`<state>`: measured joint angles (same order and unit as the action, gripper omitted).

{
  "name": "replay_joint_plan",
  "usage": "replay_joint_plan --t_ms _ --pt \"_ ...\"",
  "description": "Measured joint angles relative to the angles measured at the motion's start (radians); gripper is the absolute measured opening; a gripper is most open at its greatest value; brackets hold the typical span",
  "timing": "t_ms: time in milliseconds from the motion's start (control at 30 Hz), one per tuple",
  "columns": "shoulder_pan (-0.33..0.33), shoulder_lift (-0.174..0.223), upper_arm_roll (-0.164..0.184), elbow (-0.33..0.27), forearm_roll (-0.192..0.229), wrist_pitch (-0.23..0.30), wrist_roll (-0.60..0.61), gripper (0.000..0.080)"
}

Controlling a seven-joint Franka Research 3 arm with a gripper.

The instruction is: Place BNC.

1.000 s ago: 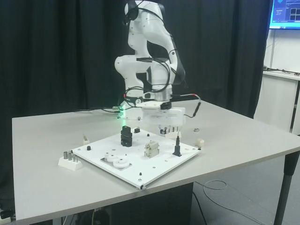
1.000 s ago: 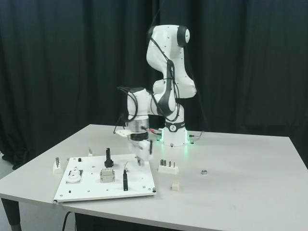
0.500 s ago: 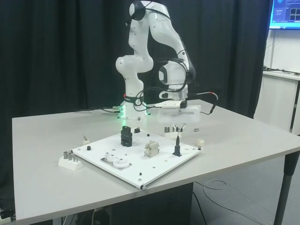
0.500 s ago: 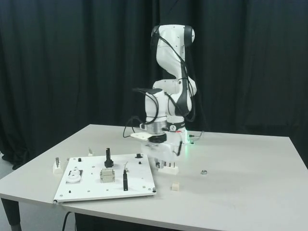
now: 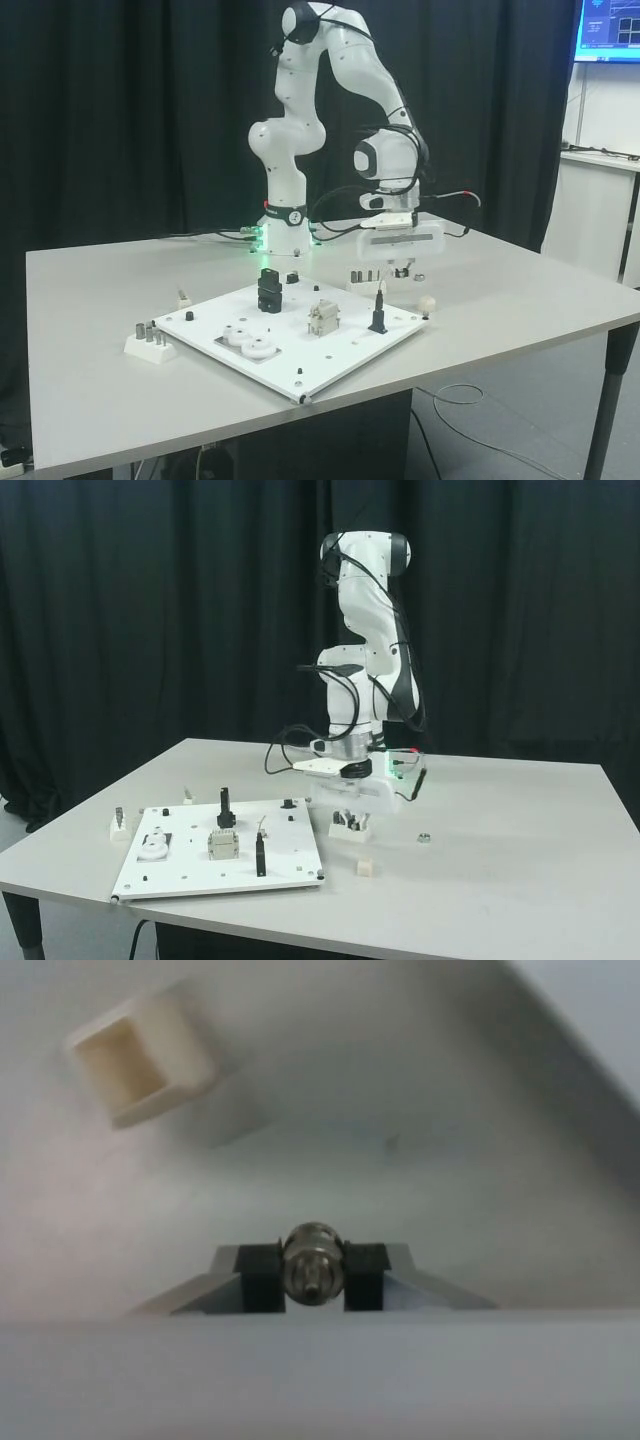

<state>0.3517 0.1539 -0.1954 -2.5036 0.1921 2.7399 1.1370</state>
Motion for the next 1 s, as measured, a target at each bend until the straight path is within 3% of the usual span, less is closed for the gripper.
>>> replay_joint_plan --t_ms 367,700,1000 --pt "0.051 0.021 0.032 0.007 0.0 0.022 -0.057 0.0124" --pt "0.068 0.069 0.087 0.025 0.0 0.066 -0.065 0.0124" --pt "0.077 0.103 0.11 0.034 -0.007 0.099 -0.266 0.0124"
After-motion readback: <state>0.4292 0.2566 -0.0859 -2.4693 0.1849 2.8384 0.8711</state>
